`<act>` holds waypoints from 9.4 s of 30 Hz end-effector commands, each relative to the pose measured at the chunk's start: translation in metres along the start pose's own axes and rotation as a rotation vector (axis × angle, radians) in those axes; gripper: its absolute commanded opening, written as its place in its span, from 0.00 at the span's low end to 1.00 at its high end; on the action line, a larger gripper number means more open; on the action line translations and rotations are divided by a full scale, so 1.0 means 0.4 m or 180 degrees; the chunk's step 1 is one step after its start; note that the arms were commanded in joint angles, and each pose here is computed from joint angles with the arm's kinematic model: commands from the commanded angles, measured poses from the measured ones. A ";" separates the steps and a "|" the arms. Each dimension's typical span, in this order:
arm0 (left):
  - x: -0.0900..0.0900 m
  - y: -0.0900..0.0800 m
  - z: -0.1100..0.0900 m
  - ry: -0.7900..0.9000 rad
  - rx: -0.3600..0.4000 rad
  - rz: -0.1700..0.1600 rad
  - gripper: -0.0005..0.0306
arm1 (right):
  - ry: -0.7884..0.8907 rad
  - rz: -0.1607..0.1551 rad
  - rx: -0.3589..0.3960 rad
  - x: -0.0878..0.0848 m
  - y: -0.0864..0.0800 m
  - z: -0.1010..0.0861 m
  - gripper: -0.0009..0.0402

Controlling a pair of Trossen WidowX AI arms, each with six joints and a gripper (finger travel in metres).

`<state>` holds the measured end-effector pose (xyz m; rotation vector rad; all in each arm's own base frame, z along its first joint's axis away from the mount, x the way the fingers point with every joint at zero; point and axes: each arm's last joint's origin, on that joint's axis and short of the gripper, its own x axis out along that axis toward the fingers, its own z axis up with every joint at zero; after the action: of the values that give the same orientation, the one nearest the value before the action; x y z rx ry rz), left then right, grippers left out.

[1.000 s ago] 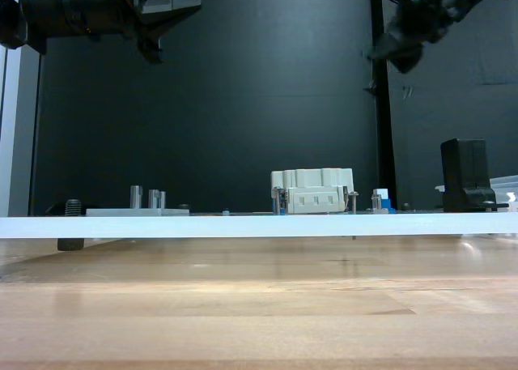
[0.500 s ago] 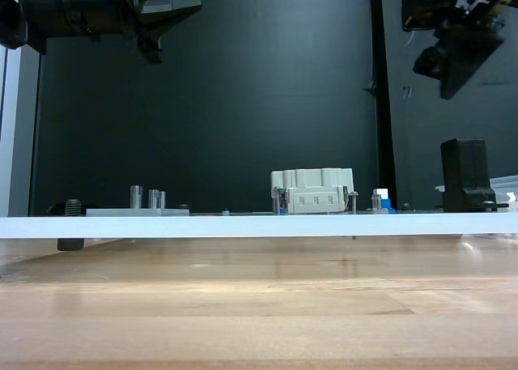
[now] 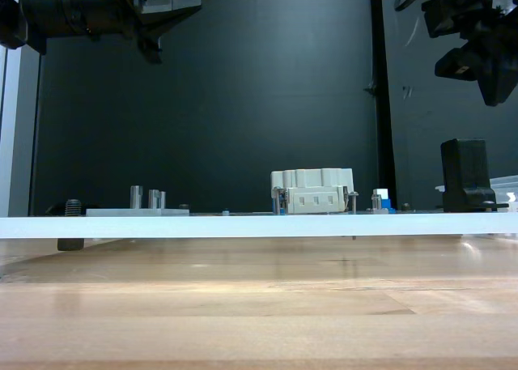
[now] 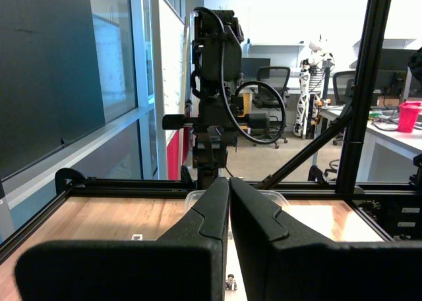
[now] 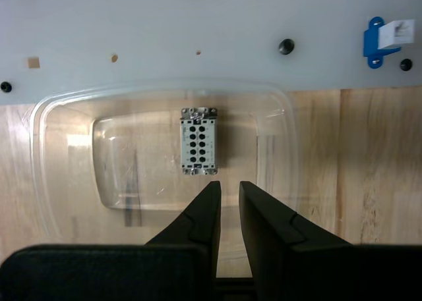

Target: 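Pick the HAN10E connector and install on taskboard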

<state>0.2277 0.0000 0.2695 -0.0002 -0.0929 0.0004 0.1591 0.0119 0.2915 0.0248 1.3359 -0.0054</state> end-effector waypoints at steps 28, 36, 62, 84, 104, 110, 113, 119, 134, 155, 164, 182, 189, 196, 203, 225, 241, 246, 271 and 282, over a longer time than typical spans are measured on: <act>0.000 0.000 0.000 -0.0001 0.0001 -0.0001 0.02 | 0.0405 -0.0174 -0.0019 0.178 0.052 0.042 0.71; 0.000 0.000 0.000 0.0000 0.0001 -0.0001 0.02 | 0.0408 -0.0169 -0.0046 0.223 0.058 0.028 0.71; 0.000 0.000 0.000 0.0000 0.0001 -0.0002 0.02 | 0.0465 -0.0262 -0.0052 0.309 0.069 0.017 0.71; 0.000 0.000 0.000 0.0000 0.0001 0.0000 0.02 | 0.0422 -0.0243 0.0031 0.335 0.069 0.002 0.49; 0.000 0.000 0.000 0.0000 0.0001 0.0000 0.02 | 0.0426 -0.0225 0.0019 0.305 0.070 0.007 0.17; 0.000 0.000 0.000 0.0000 0.0001 -0.0001 0.02 | 0.0385 -0.0212 0.0020 0.255 0.072 0.021 0.13; 0.000 0.000 0.000 0.0000 0.0001 -0.0001 0.02 | 0.0407 -0.0218 0.0016 0.219 0.073 0.029 0.12; 0.000 0.000 0.000 0.0000 0.0001 -0.0001 0.02 | 0.0404 -0.0216 0.0018 0.151 0.076 0.053 0.12; 0.000 0.000 0.000 0.0000 0.0001 -0.0001 0.02 | 0.0350 -0.0202 0.0026 0.105 0.083 0.089 0.12; 0.000 0.000 0.000 0.0000 0.0001 0.0000 0.02 | 0.0406 -0.0133 0.0056 0.146 0.168 0.362 0.12; 0.000 0.000 0.000 0.0000 0.0001 0.0000 0.02 | 0.0392 -0.0123 -0.0002 0.172 0.205 0.442 0.12; 0.000 0.000 0.000 0.0000 0.0001 -0.0001 0.02 | 0.0406 -0.0140 -0.0050 0.226 0.253 0.561 0.12; 0.000 0.000 0.000 0.0000 0.0001 -0.0001 0.02 | 0.0418 -0.0132 -0.0122 0.250 0.261 0.581 0.12; 0.000 0.000 0.000 0.0001 0.0001 0.0000 0.02 | 0.0378 -0.0126 -0.0132 0.264 0.264 0.589 0.12; 0.000 0.000 0.000 0.0002 0.0001 -0.0001 0.02 | 0.0367 -0.0125 -0.0127 0.273 0.265 0.592 0.12; 0.000 0.000 -0.005 0.0070 0.0001 -0.0001 0.02 | 0.0452 -0.0142 -0.0208 0.300 0.267 0.593 0.12; 0.000 0.000 -0.005 0.0072 0.0001 -0.0001 0.02 | 0.0495 -0.0153 -0.0214 0.312 0.266 0.588 0.12; 0.000 0.000 -0.005 0.0070 0.0000 -0.0001 0.02 | 0.0421 -0.0134 -0.0208 0.313 0.268 0.594 0.12; 0.000 0.000 -0.005 0.0070 0.0001 -0.0001 0.02 | 0.0384 -0.0123 -0.0227 0.369 0.270 0.581 0.12; 0.000 0.000 -0.005 0.0070 0.0001 -0.0001 0.02 | 0.0366 -0.0116 -0.0227 0.362 0.273 0.580 0.12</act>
<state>0.2278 0.0000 0.2672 0.0002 -0.0704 0.0000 0.4200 0.1173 0.2068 -0.0633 1.4507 0.0141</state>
